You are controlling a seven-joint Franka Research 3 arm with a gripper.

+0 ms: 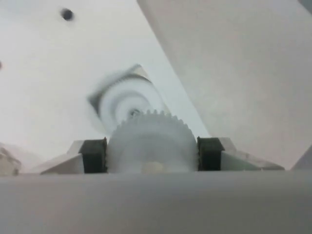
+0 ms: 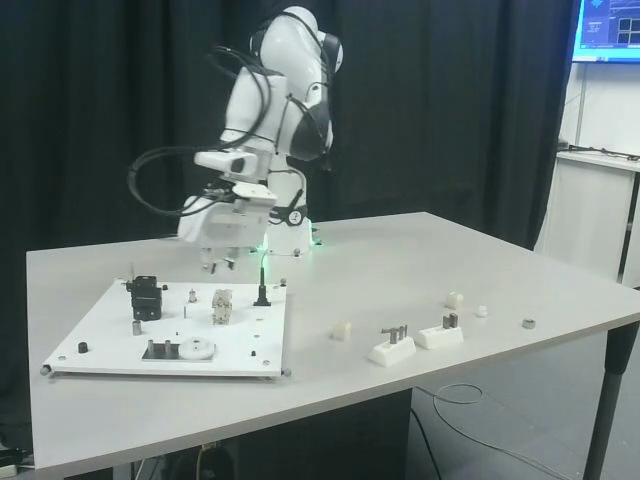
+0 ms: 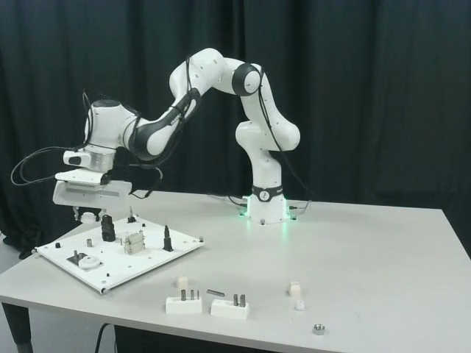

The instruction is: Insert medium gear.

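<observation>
Both room views face the white arm (image 3: 221, 95) from well apart, sharing the white board (image 2: 250, 330); the wrist view looks down between the jaws.

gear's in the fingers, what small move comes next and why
Probably carry the gear across and down toward the gear plate at the near edge of the white board. The gripper is shut on the gear and hangs above the board's far side, well off it. In the wrist view, another gear already seated shows below but off to one side, so it isn't lined up yet.
</observation>
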